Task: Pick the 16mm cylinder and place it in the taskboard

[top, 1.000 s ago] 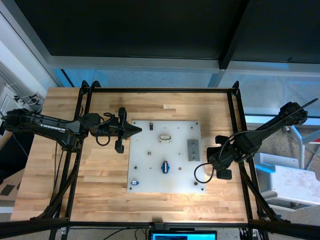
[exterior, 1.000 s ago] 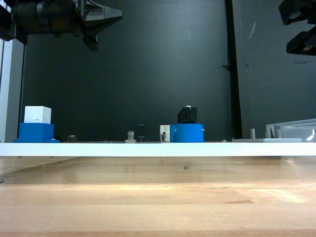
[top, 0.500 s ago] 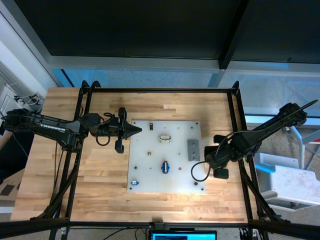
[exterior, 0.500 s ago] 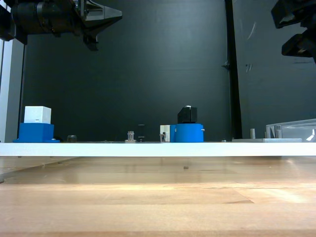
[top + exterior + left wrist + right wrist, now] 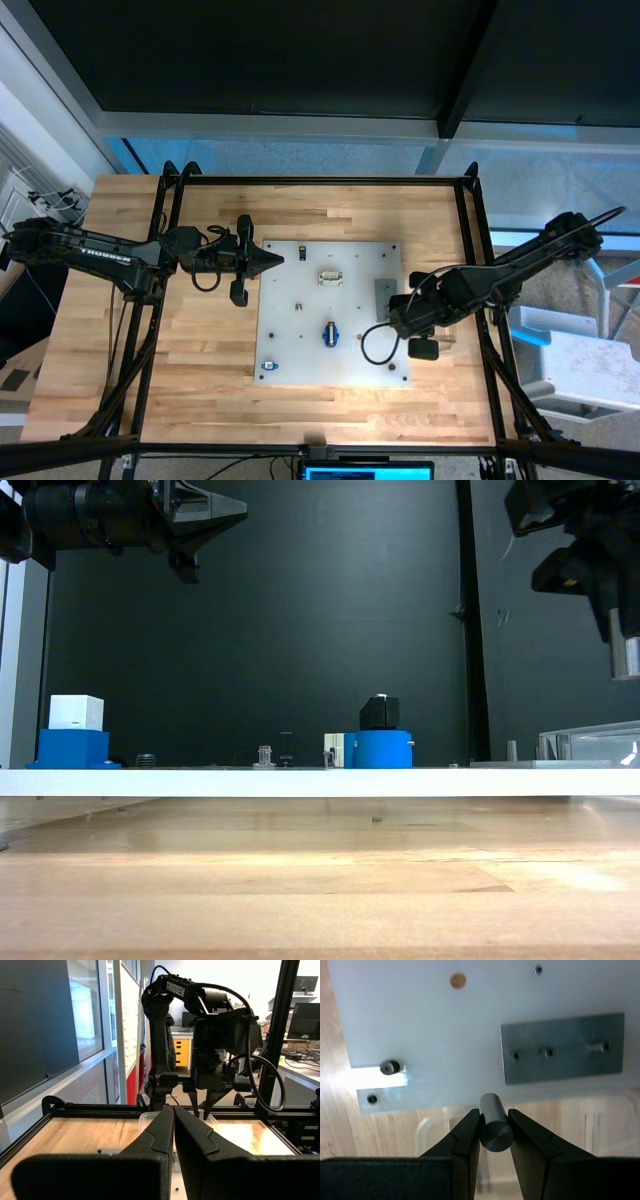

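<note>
My right gripper (image 5: 398, 319) hangs over the right edge of the taskboard (image 5: 300, 340) and is shut on the 16mm cylinder (image 5: 496, 1132), a dark metal rod clamped between its fingers (image 5: 470, 1127). From table height the cylinder (image 5: 626, 658) points straight down, well above the taskboard (image 5: 300, 782). Below it, the right wrist view shows the board's white edge (image 5: 445, 1035) and the grey block (image 5: 562, 1047). My left gripper (image 5: 275, 260) is shut and empty, held high over the board's left edge (image 5: 235, 512).
A clear plastic tray (image 5: 595, 742) sits on the wood just right of the board, partly under the right arm. The board carries a blue fitting (image 5: 329, 335), the grey block (image 5: 386, 298) and small connectors. A black frame rings the table.
The right arm has swung left from over the tray to the board's right edge, carrying the cylinder. The left arm has not moved.
</note>
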Available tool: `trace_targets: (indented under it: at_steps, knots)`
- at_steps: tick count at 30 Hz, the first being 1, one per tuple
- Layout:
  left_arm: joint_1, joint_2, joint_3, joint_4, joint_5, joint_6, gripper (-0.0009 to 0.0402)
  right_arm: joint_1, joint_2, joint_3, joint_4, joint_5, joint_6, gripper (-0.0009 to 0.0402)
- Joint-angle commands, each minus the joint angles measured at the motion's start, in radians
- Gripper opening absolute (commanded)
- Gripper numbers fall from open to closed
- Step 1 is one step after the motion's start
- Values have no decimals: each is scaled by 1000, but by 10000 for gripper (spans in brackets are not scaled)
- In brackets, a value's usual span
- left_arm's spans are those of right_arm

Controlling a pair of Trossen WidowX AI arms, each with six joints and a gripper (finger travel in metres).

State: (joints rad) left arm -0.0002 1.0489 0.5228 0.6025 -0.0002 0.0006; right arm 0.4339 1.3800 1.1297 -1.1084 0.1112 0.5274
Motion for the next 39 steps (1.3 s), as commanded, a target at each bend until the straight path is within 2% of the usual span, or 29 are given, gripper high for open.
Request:
trace_targets:
  at_steps: [1, 13, 18, 39]
  knots:
    - [0, 0, 0, 0, 0, 0, 0, -11, 24, 12, 29, -9, -11, 43]
    - [0, 0, 0, 0, 0, 0, 0, -55, 126, 82, 71, -11, -84, 43]
    - [0, 0, 0, 0, 0, 0, 0, -70, 170, 112, 75, -28, -117, 43]
    - [0, 0, 0, 0, 0, 0, 0, -94, 309, 209, 109, -35, -178, 43]
